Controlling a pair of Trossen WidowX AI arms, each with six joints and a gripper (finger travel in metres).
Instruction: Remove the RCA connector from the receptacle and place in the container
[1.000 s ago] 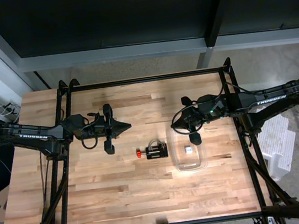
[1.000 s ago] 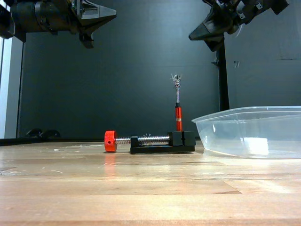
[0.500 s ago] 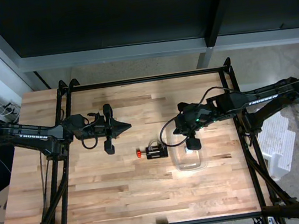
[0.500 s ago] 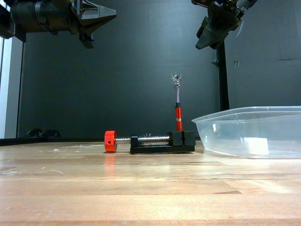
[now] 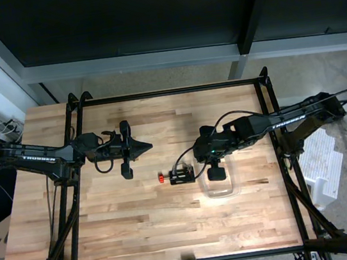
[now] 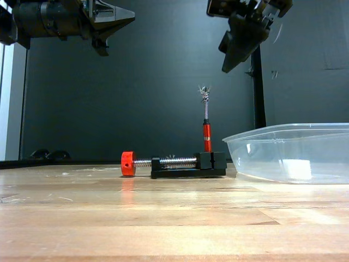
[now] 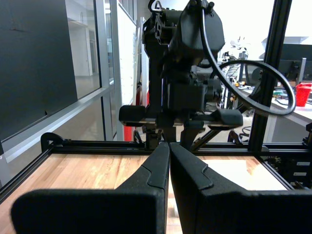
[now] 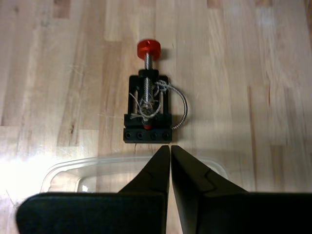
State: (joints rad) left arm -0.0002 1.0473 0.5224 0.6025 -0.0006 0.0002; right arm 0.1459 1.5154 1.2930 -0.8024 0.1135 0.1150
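1. Swinging left over the past second, the right pincer (image 5: 198, 155) has gone from above the container's far end to hang over the tub's left rim, just beside the receptacle; the left arm has not moved.
2. Left pincer (image 5: 145, 147) is parked high over the left half of the counter (image 5: 130, 233), its fingers pressed together, well apart from every object.
3. Receptacle (image 5: 181, 176) lies flat on the counter near mid-board, its red knob pointing left.
4. RCA connector (image 6: 206, 136) stands upright in the receptacle's right end, with a frayed wire tail rising from it.
5. Right pincer's fingers are together and grip nothing; the tip angles down and left, above and slightly right of the wire tail, clear of it.
6. Container (image 5: 222, 195) sits on the counter just right of the receptacle.
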